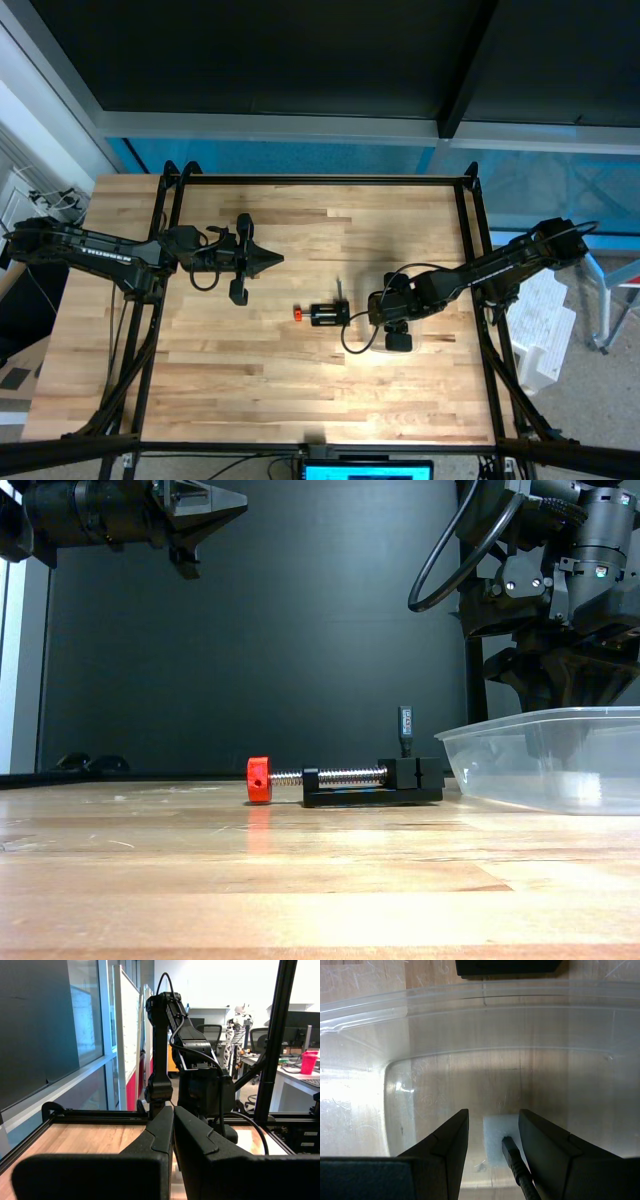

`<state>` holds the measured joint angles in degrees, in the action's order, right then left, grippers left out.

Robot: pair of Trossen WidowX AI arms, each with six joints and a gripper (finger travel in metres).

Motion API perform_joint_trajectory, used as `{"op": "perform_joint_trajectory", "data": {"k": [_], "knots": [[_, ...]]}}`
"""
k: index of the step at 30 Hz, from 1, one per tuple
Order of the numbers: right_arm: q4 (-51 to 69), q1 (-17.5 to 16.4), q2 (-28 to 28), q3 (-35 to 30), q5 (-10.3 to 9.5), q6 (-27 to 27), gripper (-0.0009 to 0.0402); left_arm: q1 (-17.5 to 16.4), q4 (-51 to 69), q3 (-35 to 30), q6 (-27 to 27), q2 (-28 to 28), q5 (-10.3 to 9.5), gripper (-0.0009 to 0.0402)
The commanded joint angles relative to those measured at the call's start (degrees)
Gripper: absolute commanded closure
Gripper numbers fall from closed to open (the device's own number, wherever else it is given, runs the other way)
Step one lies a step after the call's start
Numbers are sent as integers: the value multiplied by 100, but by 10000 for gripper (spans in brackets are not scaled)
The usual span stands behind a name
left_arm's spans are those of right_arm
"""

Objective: Pick the usb-c connector and install on the hub

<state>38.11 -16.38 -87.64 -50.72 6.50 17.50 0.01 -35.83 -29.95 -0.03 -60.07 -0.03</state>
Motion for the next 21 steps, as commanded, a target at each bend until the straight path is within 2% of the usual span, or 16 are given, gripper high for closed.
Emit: {"op": "perform_joint_trajectory", "data": {"k": [1, 10, 21], "knots": [[-9, 0, 0, -2, 0, 2, 256, 0, 0, 0, 2, -2, 2, 393], [-17, 2, 26, -13, 0, -4, 256, -2, 0, 0, 2, -2, 2, 393], [208, 24, 330, -13, 0, -46, 256, 0, 0, 0, 2, -2, 2, 393]]}}
